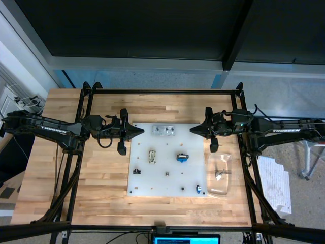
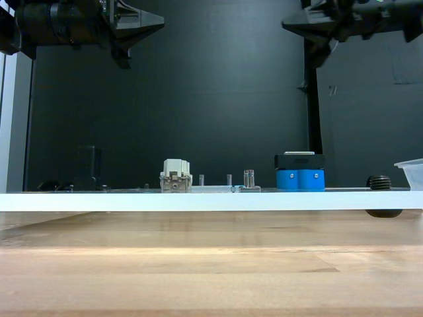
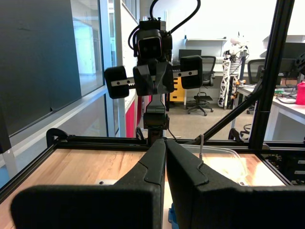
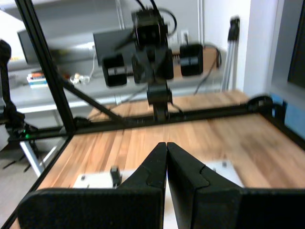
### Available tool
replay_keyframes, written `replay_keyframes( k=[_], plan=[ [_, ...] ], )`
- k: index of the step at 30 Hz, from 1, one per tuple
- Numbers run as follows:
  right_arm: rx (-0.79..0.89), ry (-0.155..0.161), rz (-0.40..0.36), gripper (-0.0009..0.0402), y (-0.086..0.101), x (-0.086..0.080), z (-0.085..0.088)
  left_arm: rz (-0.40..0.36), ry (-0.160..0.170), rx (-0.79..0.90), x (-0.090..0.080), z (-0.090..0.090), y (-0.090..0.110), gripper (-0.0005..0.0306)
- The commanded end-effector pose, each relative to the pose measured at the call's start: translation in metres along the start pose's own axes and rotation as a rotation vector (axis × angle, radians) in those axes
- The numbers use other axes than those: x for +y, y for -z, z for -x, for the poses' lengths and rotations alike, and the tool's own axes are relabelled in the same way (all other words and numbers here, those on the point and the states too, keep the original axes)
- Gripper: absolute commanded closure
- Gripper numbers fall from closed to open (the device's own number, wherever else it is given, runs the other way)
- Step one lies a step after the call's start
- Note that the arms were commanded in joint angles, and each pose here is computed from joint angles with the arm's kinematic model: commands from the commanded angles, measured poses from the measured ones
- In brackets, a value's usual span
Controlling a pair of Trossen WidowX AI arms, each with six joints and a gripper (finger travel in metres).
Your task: Pick the RJ45 connector and install on taskboard
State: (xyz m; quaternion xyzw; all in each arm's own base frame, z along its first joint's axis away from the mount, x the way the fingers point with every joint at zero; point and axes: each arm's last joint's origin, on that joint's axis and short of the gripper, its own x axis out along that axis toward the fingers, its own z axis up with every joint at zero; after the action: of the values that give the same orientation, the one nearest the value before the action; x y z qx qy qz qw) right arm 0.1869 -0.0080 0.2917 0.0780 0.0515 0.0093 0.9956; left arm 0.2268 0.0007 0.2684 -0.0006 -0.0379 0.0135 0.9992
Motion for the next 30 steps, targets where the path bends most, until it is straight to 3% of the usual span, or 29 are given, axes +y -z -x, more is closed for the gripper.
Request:
replay_keyframes(
  k=[1, 9, 20, 27, 30],
  plan=[
    [0.105, 0.017, -0.016, 0.0393, -0.001, 0.001, 0.011, 0.0, 0.0, 0.0, 0.0, 0.0, 0.0, 0.03],
    [0.336, 0.045, -0.047, 0.0393, -0.01, 0.005, 0.029, 0.0, 0.0, 0.0, 0.0, 0.0, 0.0, 0.03],
    [0.579, 0.055, -0.09, 0.0393, -0.024, 0.011, 0.055, 0.0, 0.0, 0.0, 0.0, 0.0, 0.0, 0.03],
    [0.71, 0.045, -0.101, 0.0393, -0.034, 0.018, 0.075, 0.0, 0.0, 0.0, 0.0, 0.0, 0.0, 0.03],
    [0.762, 0.022, -0.091, 0.0393, -0.032, 0.022, 0.078, 0.0, 0.0, 0.0, 0.0, 0.0, 0.0, 0.03]
  ],
)
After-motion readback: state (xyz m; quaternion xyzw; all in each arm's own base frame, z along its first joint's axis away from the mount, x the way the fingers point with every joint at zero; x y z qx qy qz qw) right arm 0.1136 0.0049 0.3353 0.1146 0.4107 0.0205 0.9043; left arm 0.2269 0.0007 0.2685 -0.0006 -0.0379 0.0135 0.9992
